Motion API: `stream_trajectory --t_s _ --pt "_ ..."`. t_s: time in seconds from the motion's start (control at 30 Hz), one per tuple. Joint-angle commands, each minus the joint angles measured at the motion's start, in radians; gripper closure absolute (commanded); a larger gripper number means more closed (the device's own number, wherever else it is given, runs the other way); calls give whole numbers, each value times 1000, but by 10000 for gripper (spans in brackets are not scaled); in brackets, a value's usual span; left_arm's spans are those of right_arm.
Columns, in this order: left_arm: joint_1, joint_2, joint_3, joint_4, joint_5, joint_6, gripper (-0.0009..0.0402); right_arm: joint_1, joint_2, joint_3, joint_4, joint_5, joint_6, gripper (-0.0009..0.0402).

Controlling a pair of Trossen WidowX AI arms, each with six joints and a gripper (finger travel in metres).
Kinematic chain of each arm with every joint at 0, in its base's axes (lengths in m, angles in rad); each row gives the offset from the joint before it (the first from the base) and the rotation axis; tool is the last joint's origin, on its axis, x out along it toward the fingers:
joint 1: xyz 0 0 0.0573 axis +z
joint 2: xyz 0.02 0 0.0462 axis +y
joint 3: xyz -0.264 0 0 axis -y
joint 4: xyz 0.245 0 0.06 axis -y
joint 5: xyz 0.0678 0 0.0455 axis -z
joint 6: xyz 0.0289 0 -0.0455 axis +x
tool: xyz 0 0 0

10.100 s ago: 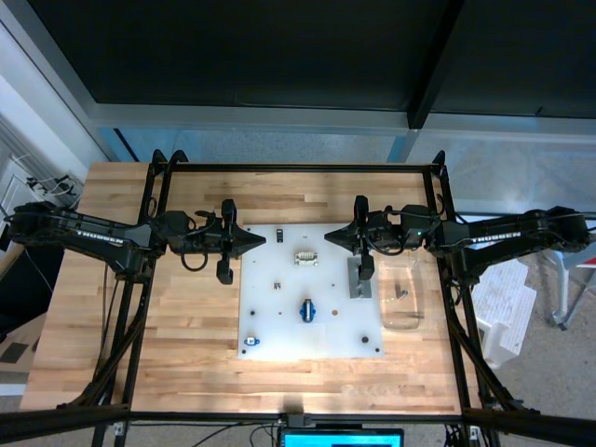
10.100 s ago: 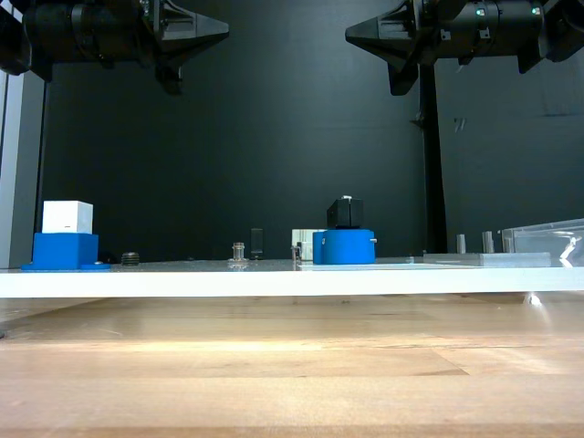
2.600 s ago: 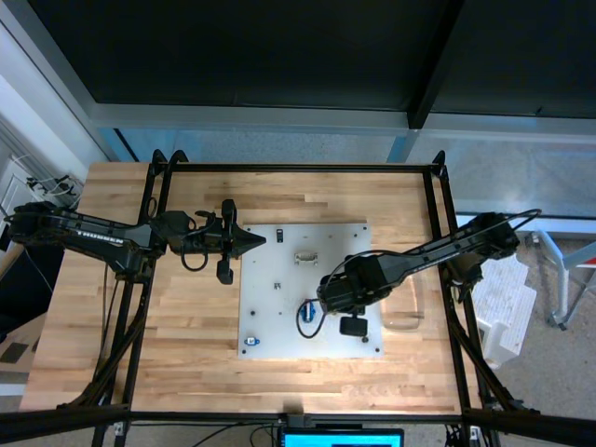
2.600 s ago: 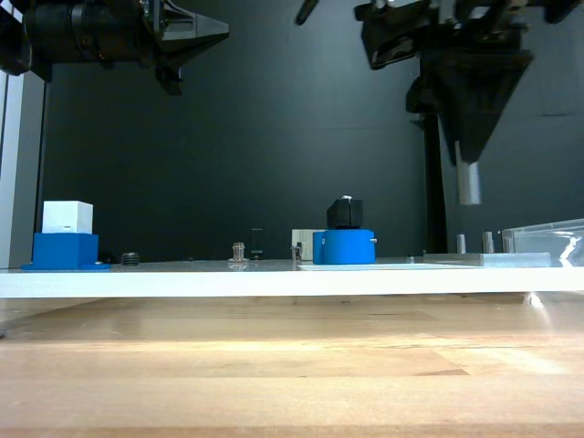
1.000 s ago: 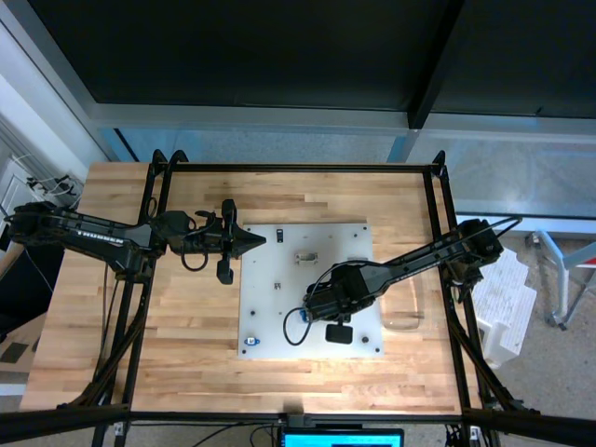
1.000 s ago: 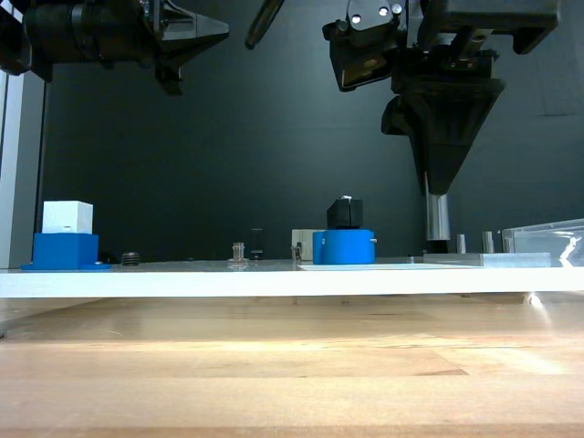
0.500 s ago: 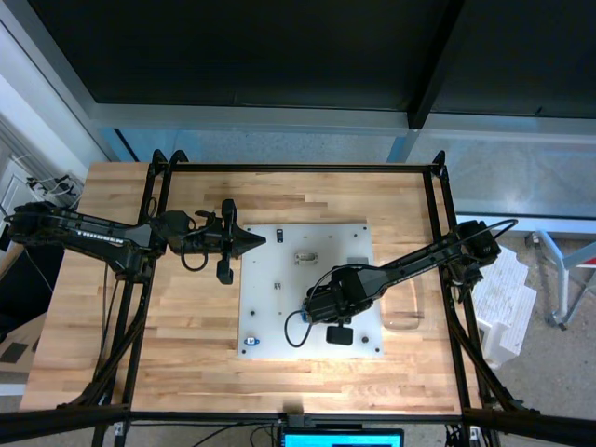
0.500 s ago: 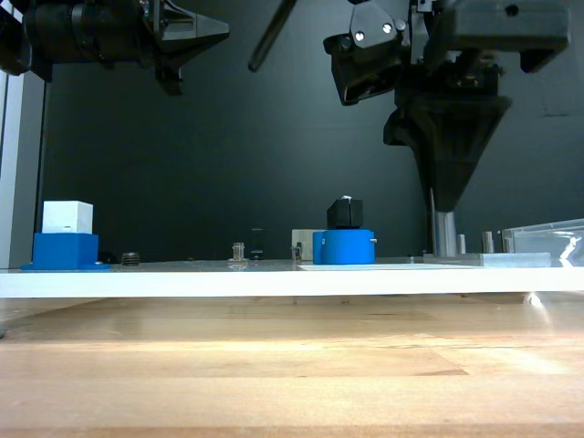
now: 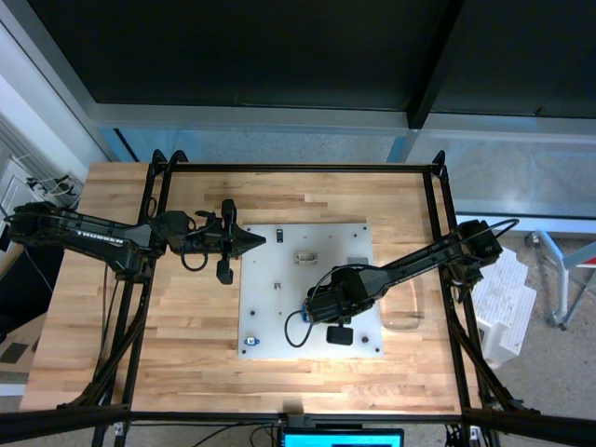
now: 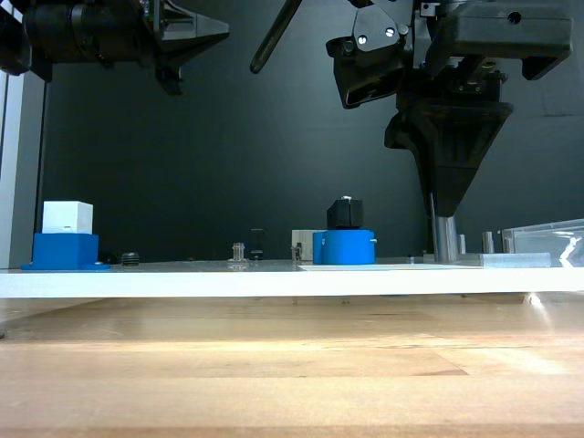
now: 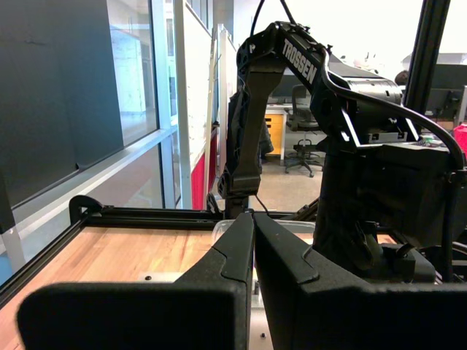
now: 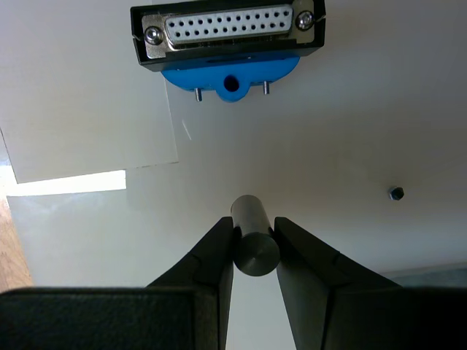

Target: Pick the 16mm cylinder and install on the taskboard

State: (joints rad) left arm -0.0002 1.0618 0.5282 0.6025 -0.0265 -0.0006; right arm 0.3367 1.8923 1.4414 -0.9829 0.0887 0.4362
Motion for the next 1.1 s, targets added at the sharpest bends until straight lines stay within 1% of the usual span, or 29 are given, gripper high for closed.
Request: stream_trajectory --t_s 0.03,0.23,0.33,0.43,0.83,1.1 --pt "0 0 0 0 0 0 393 2 2 -1 2 -2 0 381" --pt "0 0 0 0 0 0 393 2 2 -1 3 -2 0 381" --pt "0 0 0 0 0 0 393 2 2 -1 2 -2 0 374" --pt "0 0 0 0 0 0 393 3 1 -1 2 -2 0 355" --pt "0 0 0 0 0 0 393 5 -2 -1 1 -2 1 257" --pt "0 0 0 0 0 0 393 8 -6 -1 2 -2 1 218"
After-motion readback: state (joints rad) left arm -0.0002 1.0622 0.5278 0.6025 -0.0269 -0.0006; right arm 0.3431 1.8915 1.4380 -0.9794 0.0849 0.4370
